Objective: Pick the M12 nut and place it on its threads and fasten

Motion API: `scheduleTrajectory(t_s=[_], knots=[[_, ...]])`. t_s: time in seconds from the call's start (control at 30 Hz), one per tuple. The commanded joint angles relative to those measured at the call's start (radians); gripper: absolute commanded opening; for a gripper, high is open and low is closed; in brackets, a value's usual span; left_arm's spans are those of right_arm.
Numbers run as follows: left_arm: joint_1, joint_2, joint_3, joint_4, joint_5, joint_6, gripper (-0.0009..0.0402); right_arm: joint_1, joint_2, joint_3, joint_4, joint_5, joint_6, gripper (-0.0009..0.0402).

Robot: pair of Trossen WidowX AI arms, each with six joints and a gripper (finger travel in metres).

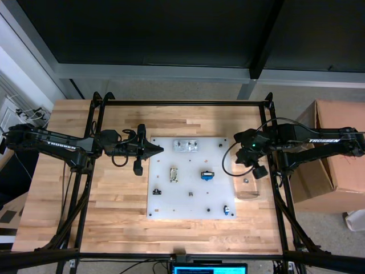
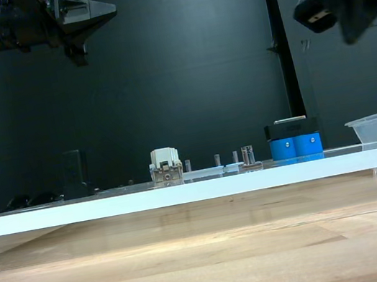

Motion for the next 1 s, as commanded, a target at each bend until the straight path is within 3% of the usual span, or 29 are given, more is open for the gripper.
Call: scheduleTrajectory(t_s=[0.03,0.13,0.33,0.57,1.0], knots=[[0.0,0.001,0.0,0.0,0.0,0.0,0.0,0.019,0.02,0.019,-0.127,0.001,-0.089,0.0],[0.0,0.0,0.0,0.0,0.0,0.0,0.0,0.046,0.053,0.025,-0.199,0.016,-0.119,0.0],[0.0,0.0,0.0,0.0,0.0,0.0,0.0,0.168,0.132,0.023,-0.279,0.134,-0.189,0.0007],[0.0,0.001,0.0,0.0,0.0,0.0,0.0,0.296,0.159,-0.029,-0.217,0.125,-0.223,0.0059],[0.0,0.0,0.0,0.0,0.0,0.0,0.0,0.34,0.183,-0.206,-0.019,0.125,-0.342,0.0169]])
